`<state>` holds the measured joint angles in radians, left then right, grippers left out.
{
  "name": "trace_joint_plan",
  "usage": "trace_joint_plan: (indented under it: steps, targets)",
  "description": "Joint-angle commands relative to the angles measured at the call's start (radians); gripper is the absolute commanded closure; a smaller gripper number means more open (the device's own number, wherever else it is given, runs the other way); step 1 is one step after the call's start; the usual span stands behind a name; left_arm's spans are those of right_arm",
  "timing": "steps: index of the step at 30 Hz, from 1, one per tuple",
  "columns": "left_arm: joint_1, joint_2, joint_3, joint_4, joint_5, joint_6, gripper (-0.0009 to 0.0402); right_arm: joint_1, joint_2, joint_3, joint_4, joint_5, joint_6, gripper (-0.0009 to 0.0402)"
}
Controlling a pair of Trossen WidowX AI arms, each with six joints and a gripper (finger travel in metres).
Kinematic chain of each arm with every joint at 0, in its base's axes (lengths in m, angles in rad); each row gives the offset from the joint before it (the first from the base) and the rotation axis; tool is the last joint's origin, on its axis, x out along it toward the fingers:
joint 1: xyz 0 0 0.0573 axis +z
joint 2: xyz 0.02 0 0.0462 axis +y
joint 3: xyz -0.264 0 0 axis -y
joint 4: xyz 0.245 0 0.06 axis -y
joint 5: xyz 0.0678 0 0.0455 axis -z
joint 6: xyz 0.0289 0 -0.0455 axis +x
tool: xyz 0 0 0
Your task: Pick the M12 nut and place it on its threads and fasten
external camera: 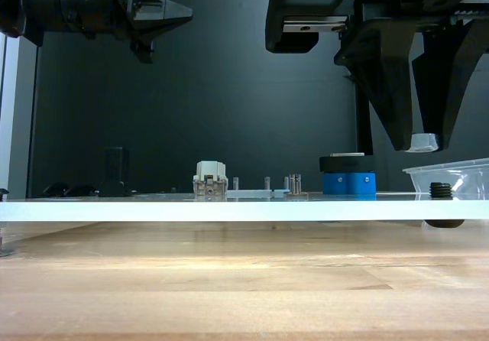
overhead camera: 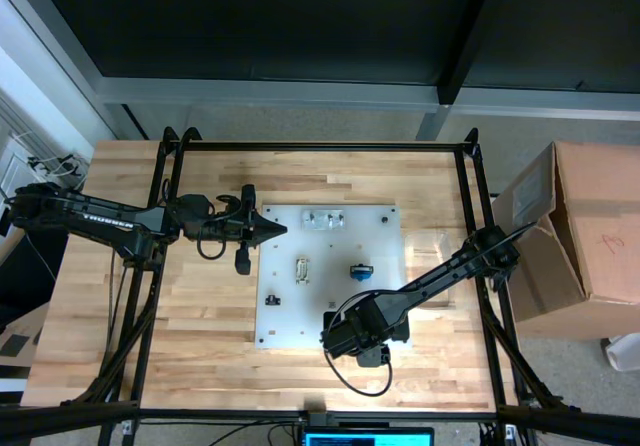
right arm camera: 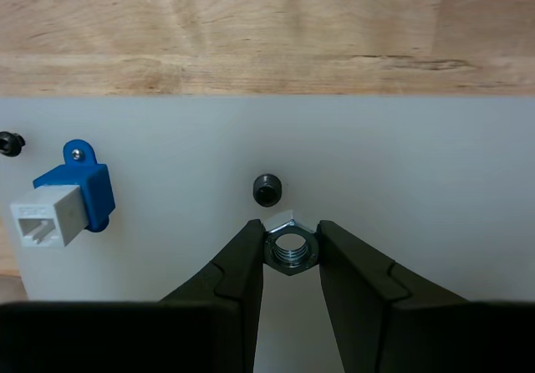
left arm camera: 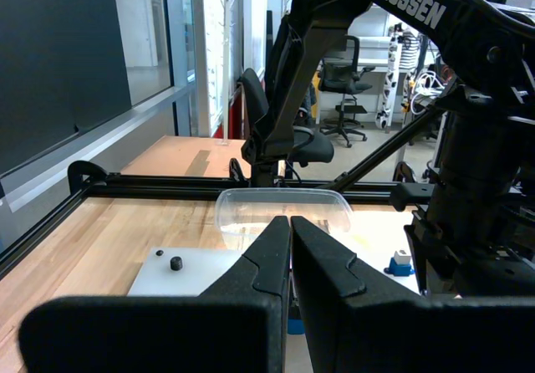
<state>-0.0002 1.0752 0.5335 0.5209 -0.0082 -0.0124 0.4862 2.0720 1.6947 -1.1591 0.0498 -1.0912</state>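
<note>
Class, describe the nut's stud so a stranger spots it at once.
On the white board, the left gripper hovers shut over the left edge; the right gripper, over the near right edge, grips the silver nut. Close below that nut stands the stud: short, black, ribbed, bare, nearer than the black post.

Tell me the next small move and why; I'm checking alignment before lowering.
Probably shift the right claw slightly to centre its held nut over the bare stud: the nut hangs above the board, just short of it. The left claw hovers shut over the board's left edge.
</note>
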Motion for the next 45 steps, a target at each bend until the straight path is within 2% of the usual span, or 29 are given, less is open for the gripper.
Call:
trace_joint_plan:
  steps: [1, 11, 25, 45]
  targets:
    - [0.0, 0.0, 0.0, 0.001, 0.0, 0.0, 0.0393, 0.001, -0.002, -0.018, 0.019, -0.001, 0.01, 0.0378]
    - [0.0, 0.0, 0.0, 0.0, 0.0, 0.0, 0.0393, 0.004, -0.002, -0.037, 0.039, -0.02, 0.01, 0.0377]
    - [0.0, 0.0, 0.0, 0.0, 0.0, 0.0, 0.0393, 0.008, -0.046, -0.109, 0.108, -0.014, 0.009, 0.0377]
    - [0.0, 0.0, 0.0, 0.0, 0.0, 0.0, 0.0393, 0.011, -0.033, -0.135, 0.134, -0.016, 0.009, 0.0378]
